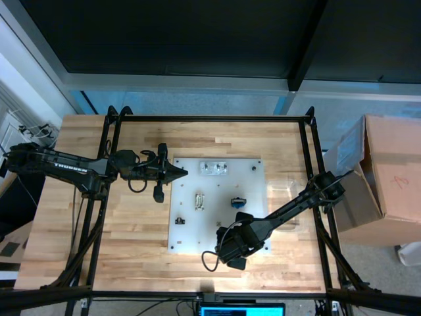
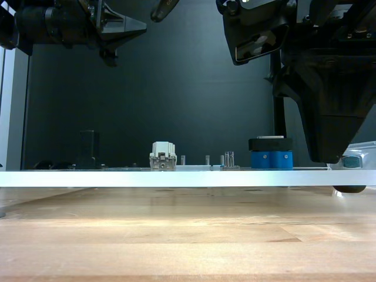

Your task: Unfasten the M12 nut and place it in the container

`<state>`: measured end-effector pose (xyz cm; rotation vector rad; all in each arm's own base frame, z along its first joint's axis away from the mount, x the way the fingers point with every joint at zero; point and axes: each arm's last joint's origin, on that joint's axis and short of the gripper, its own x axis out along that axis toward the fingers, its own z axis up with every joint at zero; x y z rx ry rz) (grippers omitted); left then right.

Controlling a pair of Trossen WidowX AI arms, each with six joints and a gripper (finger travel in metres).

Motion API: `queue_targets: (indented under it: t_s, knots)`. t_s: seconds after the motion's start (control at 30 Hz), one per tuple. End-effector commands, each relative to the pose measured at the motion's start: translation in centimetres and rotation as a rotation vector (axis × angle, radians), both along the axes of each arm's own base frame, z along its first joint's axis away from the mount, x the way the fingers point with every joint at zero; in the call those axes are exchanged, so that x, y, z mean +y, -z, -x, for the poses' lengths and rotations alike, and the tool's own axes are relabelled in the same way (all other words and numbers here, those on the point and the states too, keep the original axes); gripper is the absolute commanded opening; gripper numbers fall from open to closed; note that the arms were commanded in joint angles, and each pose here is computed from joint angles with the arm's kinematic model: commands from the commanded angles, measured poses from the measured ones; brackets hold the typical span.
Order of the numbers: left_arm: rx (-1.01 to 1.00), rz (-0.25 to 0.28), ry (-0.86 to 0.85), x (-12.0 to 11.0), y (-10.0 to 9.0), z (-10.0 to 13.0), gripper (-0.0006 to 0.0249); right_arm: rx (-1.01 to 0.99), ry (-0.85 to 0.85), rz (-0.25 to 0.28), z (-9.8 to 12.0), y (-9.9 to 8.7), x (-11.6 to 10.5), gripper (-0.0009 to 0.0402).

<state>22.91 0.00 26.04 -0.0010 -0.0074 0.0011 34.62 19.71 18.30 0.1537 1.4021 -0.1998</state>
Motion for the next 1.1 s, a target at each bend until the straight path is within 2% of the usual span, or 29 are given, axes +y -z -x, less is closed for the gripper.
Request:
queue_targets:
  t_s: [0.03, 0.17, 0.27, 0.43, 1.1]
  knots:
    - [0.0, 0.0, 0.0, 0.0, -0.01, 0.0, 0.0, -0.002, 0.001, -0.001, -0.02, -0.04, -0.02, 0.0038]
    - [-0.001, 0.0, 0.0, 0.0, -0.02, 0.0, 0.0, -0.002, 0.001, -0.002, -0.04, -0.04, -0.03, -0.0004]
    - [-0.001, 0.0, 0.0, 0.0, -0.02, 0.0, 0.0, -0.003, 0.003, -0.003, -0.07, -0.04, -0.06, 0.0008]
    - [-0.001, 0.0, 0.0, 0.0, -0.02, 0.0, 0.0, -0.003, -0.015, 0.0, -0.09, -0.04, -0.09, 0.0001]
    - [-0.001, 0.0, 0.0, 0.0, -0.02, 0.0, 0.0, 0.012, -0.56, 0.078, -0.26, -0.07, -0.16, 0.0002]
